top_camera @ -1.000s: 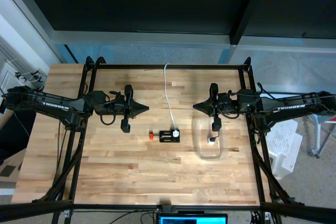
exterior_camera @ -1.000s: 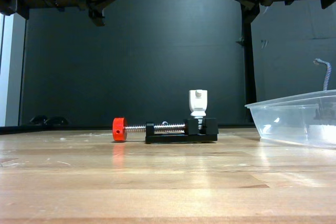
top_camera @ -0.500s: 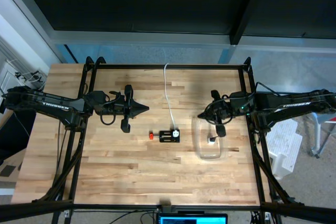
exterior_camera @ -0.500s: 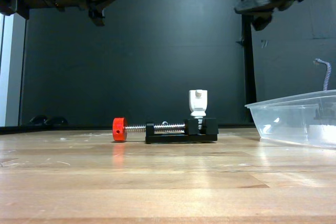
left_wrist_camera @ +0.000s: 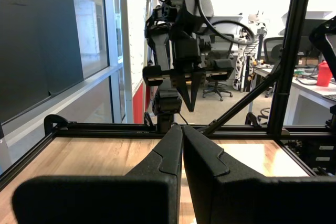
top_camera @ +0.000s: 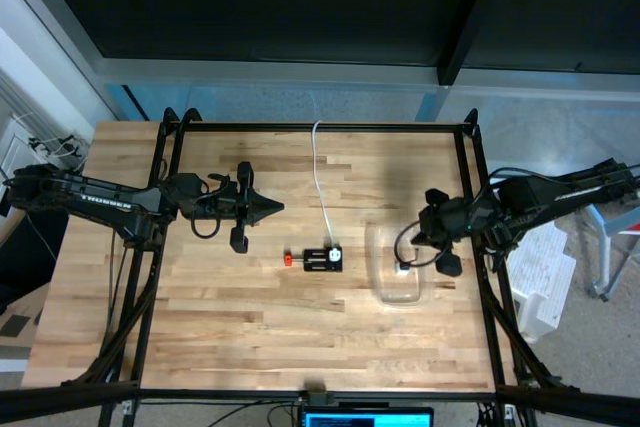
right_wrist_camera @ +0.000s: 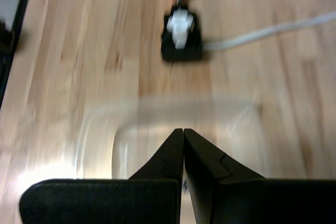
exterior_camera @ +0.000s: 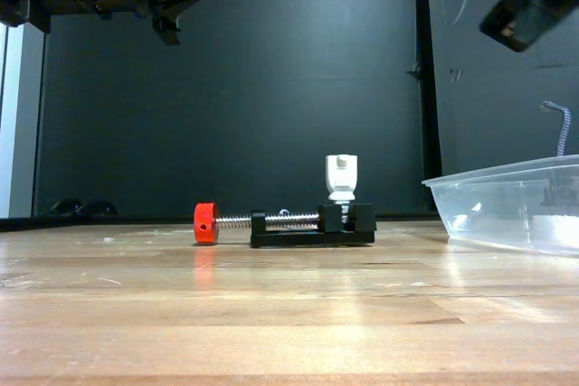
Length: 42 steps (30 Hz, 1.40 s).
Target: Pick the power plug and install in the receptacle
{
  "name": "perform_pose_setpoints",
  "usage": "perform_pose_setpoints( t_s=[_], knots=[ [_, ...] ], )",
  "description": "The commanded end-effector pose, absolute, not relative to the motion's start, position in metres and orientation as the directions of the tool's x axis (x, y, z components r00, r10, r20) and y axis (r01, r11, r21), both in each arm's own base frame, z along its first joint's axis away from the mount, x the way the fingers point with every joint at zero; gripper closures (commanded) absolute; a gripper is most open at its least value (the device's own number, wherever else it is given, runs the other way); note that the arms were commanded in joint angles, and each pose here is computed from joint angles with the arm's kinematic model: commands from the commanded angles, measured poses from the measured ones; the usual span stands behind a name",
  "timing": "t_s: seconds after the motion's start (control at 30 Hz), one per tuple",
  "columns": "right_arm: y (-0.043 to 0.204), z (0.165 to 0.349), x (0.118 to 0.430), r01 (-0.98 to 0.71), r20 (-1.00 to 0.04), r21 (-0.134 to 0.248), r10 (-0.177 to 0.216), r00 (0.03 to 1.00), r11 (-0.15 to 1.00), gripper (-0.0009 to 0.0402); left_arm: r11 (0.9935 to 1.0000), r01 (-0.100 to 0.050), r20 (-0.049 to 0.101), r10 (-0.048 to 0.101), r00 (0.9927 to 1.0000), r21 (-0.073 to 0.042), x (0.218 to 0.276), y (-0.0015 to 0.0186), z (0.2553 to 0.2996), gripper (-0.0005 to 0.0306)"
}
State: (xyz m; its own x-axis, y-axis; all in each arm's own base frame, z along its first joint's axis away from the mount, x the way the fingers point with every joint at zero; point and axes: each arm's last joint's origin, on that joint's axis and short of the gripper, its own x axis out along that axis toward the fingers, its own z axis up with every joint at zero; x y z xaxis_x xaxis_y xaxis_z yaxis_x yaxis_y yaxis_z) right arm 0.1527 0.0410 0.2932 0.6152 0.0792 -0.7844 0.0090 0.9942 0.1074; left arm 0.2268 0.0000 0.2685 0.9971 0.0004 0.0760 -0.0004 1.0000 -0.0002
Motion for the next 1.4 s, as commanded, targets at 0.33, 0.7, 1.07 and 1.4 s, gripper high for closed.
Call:
perform_pose_setpoints(
  t_s=[0.33, 0.7, 1.07, 1.4],
  knots=[
    [0.059, 0.283, 0.132, 0.051, -0.872, 0.089, 0.053, 0.487, 0.995, 0.0393, 1.0, 0.0, 0.077, 0.0, 0.99705, 0.0, 0.2268, 0.0, 0.2686, 0.03],
    [0.058, 0.255, 0.129, 0.084, -0.914, 0.054, 0.015, 0.405, 0.995, 0.038, 1.0, -0.001, 0.076, 0.001, 0.99708, 0.0, 0.2269, 0.0001, 0.2686, 0.03],
    [0.063, 0.236, 0.142, 0.093, -0.899, 0.054, 0.008, 0.438, 0.994, 0.0246, 1.0, 0.0, 0.076, 0.0, 0.99708, 0.0, 0.2269, 0.0, 0.2686, 0.03],
    [0.066, 0.214, 0.149, 0.117, -0.875, 0.077, 0.011, 0.485, 0.99, 0.0224, 1.0, 0.0, 0.076, 0.0, 0.99708, 0.0, 0.2269, 0.0, 0.2686, 0.03]
  ],
)
